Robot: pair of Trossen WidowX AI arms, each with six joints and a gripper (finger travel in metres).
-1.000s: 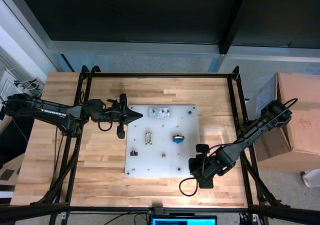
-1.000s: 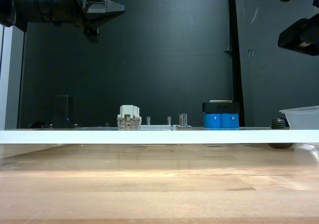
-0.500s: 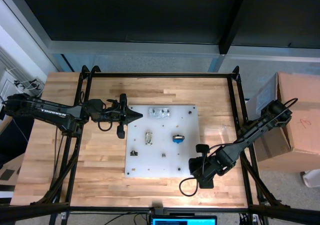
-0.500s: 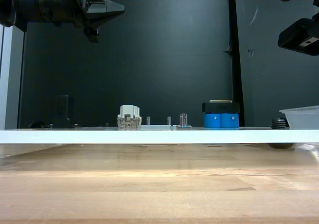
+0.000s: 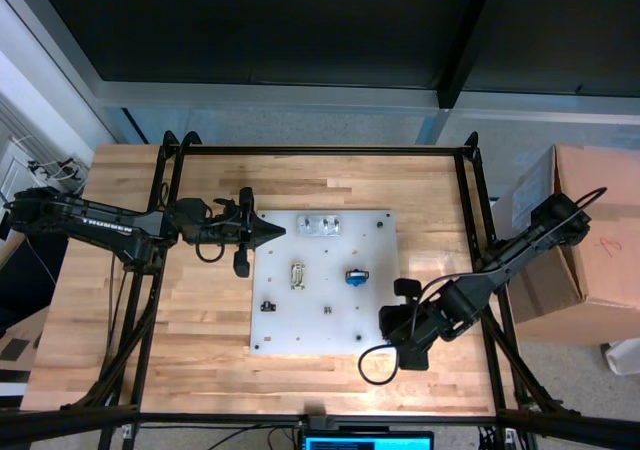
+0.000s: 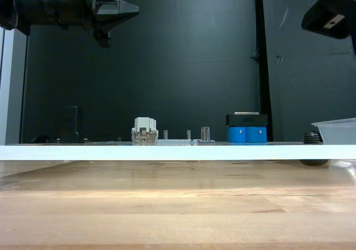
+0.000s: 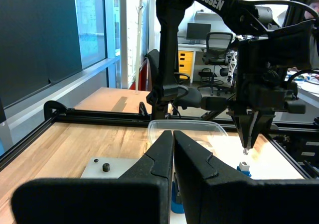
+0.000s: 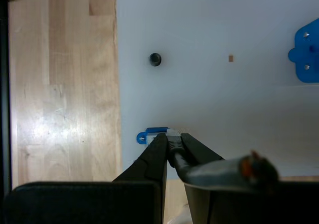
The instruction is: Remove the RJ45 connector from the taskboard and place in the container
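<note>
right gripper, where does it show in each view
High: right gripper over the near right corner of the taskboard; left gripper over its far left part.
Low: only the right arm's dark body.
Left wrist: right gripper above a blue seat.
Right wrist: right gripper shut on the RJ45 connector, apparently clear of that seat.
Shared landmark: the taskboard.

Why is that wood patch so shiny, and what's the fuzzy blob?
High view: light reflects off the table beside the taskboard. Right wrist view: the blob seems a cable too near to focus; the right gripper, over the board's near right corner, holds the RJ45 connector clear of its seat. Low view: shut left gripper hangs high at left, backdrop dark.
</note>
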